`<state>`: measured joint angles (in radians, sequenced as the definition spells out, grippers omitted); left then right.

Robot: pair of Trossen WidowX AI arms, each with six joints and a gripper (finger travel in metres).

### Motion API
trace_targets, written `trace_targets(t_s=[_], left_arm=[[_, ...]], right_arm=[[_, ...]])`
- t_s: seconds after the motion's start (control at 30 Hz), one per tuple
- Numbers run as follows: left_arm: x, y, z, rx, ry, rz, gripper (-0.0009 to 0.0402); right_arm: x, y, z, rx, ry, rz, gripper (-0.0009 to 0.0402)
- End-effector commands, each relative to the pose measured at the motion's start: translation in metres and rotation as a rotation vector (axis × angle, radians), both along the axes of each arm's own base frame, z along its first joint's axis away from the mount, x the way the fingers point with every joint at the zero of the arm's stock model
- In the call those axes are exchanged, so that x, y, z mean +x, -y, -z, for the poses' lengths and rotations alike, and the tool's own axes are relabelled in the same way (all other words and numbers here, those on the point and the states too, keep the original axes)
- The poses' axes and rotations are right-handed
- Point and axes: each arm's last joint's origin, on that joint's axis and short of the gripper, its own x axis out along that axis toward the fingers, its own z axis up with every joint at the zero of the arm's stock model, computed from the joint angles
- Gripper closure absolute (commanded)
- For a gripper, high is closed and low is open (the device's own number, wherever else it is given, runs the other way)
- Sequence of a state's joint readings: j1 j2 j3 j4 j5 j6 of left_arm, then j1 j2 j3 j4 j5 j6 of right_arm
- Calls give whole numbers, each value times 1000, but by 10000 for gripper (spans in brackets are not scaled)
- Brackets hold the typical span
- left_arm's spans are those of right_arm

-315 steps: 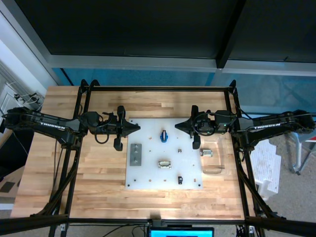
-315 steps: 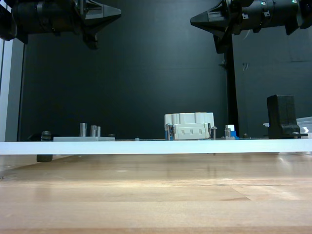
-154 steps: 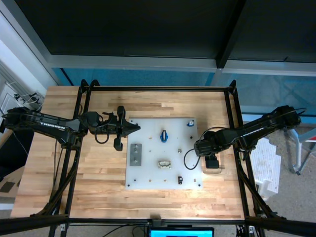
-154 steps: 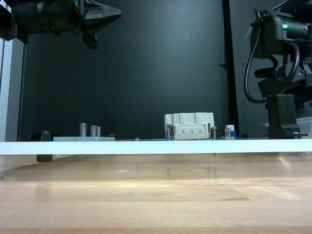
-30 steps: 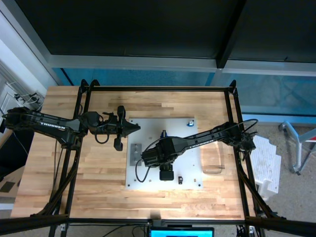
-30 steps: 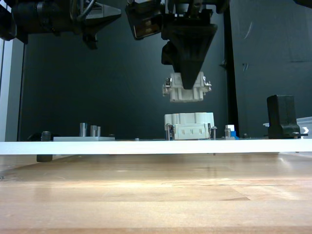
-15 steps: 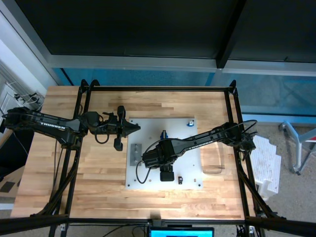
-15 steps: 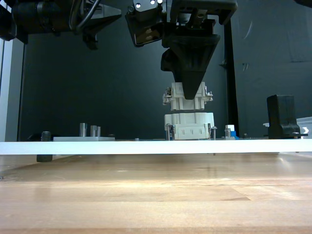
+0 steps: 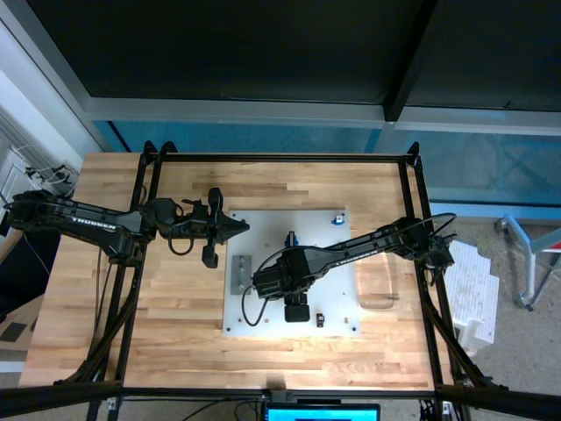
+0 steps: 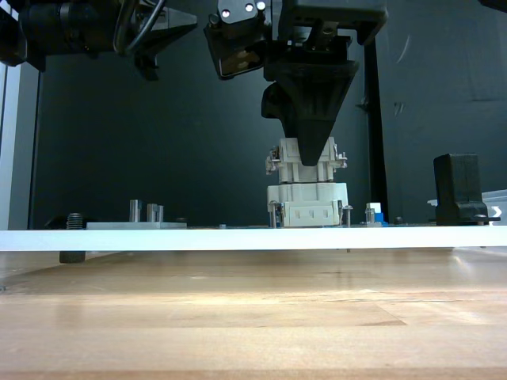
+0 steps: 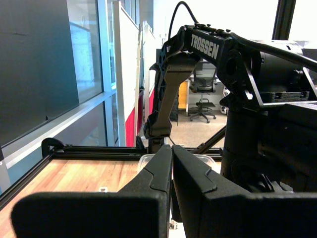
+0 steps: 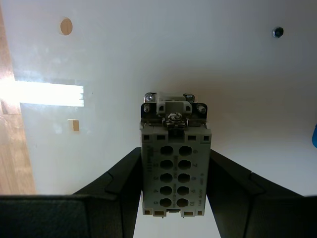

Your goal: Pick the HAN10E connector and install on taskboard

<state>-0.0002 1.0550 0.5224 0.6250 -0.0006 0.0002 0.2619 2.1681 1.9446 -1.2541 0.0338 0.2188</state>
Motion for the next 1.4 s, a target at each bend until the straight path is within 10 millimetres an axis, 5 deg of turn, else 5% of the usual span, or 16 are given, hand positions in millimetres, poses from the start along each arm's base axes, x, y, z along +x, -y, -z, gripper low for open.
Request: trace_targets(t_s=[0.03, 1.4], left_arm=[[0, 0, 0, 0, 0, 0, 392], [0, 0, 0, 0, 0, 0, 392]], right_arm=[[0, 0, 0, 0, 3, 0, 299], [1, 0, 12, 5, 13, 7, 299]])
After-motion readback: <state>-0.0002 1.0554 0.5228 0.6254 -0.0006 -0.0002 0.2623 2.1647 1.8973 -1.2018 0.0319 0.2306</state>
